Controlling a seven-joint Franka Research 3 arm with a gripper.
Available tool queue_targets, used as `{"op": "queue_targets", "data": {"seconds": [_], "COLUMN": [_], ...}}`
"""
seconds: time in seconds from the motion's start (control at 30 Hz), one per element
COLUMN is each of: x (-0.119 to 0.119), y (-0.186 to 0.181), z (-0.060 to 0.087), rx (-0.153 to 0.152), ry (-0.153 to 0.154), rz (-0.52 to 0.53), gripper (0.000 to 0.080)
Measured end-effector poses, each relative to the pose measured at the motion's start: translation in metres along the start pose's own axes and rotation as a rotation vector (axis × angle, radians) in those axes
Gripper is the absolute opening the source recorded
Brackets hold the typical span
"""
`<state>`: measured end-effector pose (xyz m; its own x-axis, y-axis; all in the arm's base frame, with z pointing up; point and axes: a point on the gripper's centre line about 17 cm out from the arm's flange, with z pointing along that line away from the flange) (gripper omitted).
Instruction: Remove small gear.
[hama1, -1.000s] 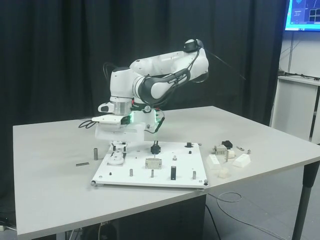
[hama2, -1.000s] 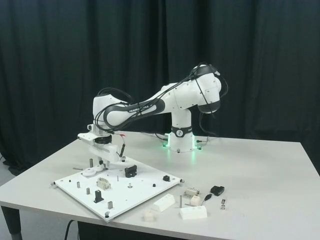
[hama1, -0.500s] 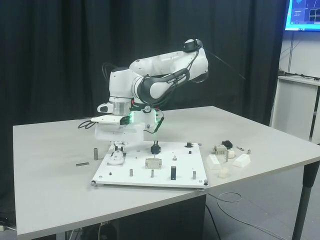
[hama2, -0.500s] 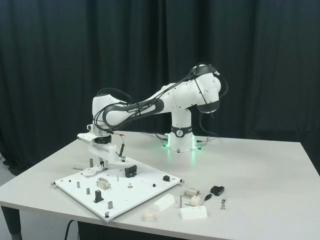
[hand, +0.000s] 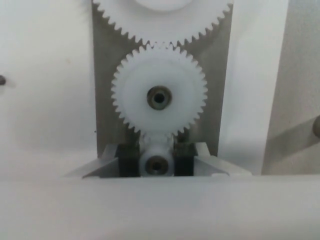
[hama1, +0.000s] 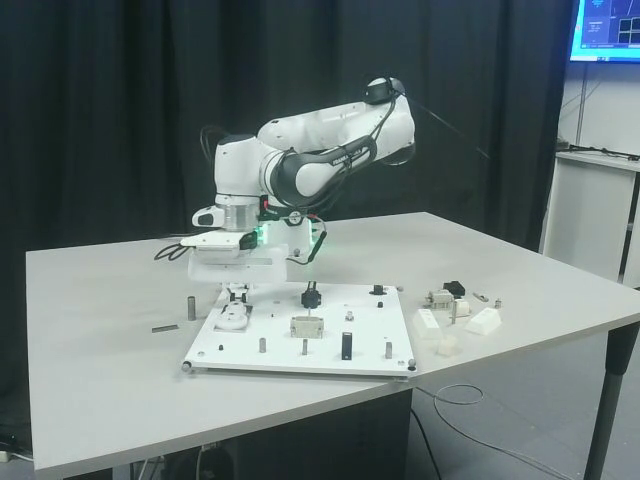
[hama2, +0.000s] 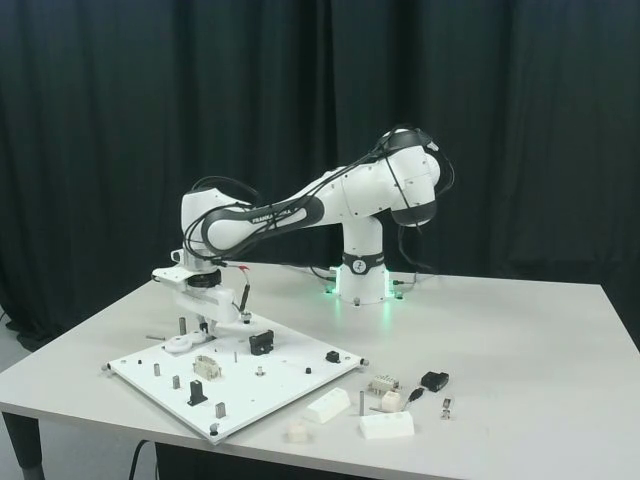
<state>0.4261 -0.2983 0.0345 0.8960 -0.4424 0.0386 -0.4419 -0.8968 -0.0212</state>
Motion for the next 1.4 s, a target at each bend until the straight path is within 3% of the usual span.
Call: {"op": "queue_targets", "data": {"seconds": [0.47,1.4], "x": [-0.0005,-0.0004], "y": [-0.0003,-0.0004], "z": [-0.0001,-0.0005], "rx": [0.013,0.01], "ry": [-0.005,-0.006], "rz": [0.003,0.014], "gripper": [0.014,0.014]}}
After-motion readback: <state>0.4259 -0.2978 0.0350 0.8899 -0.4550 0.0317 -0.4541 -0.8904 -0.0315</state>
